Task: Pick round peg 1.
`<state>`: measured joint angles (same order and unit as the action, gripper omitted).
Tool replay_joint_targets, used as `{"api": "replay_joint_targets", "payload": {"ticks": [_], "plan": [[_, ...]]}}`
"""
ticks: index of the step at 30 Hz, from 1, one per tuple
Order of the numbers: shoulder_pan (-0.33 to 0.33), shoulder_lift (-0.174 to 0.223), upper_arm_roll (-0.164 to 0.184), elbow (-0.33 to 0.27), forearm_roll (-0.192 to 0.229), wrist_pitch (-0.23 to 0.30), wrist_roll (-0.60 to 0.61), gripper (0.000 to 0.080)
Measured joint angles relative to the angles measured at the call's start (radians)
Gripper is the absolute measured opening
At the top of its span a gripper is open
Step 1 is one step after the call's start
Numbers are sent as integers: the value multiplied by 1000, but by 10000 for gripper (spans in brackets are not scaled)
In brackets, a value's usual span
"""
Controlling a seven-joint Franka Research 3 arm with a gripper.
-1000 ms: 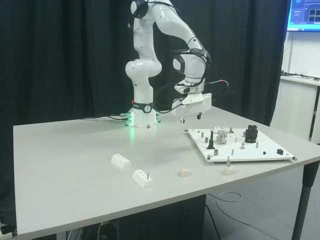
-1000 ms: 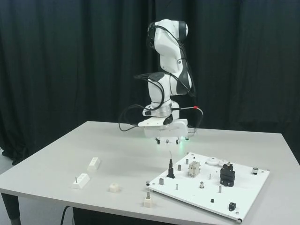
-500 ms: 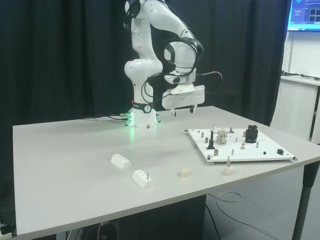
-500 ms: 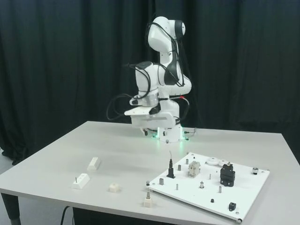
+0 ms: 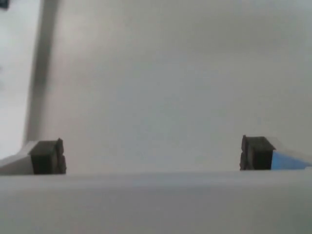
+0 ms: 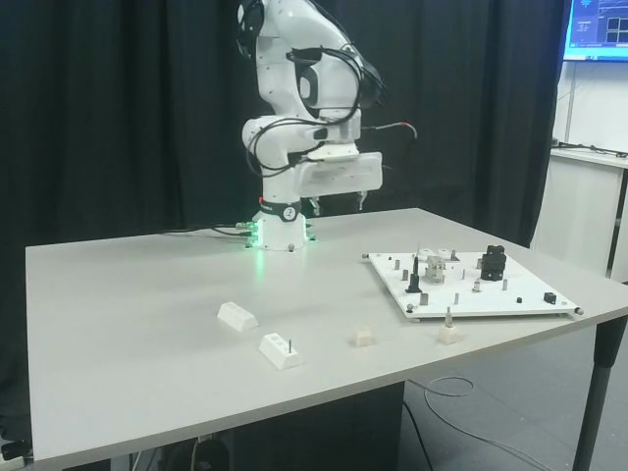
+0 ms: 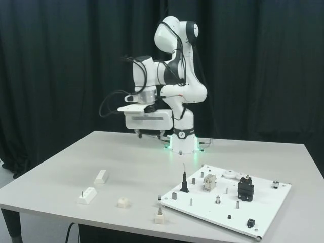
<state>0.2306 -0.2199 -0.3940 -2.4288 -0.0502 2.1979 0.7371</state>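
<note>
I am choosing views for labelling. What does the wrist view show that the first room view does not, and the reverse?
Only the wrist view shows the two black fingertips close up, standing wide apart over bare table, with nothing between them. Only the first room view shows the white arm, the white board with its parts, and the small white blocks. Both show the grey table.

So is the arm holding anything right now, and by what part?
Nothing is held. The gripper has its jaws wide apart over bare grey table, nothing between them.
</note>
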Motion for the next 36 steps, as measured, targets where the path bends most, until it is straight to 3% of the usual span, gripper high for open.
{"api": "replay_joint_targets", "payload": {"ticks": [10,19,28,36], "plan": [[-84,11,-4,37,-3,53,-111,800],[-132,57,-7,92,2,92,-141,800],[-159,145,-8,193,27,121,-146,800],[-191,267,-10,332,61,136,-280,800]]}}
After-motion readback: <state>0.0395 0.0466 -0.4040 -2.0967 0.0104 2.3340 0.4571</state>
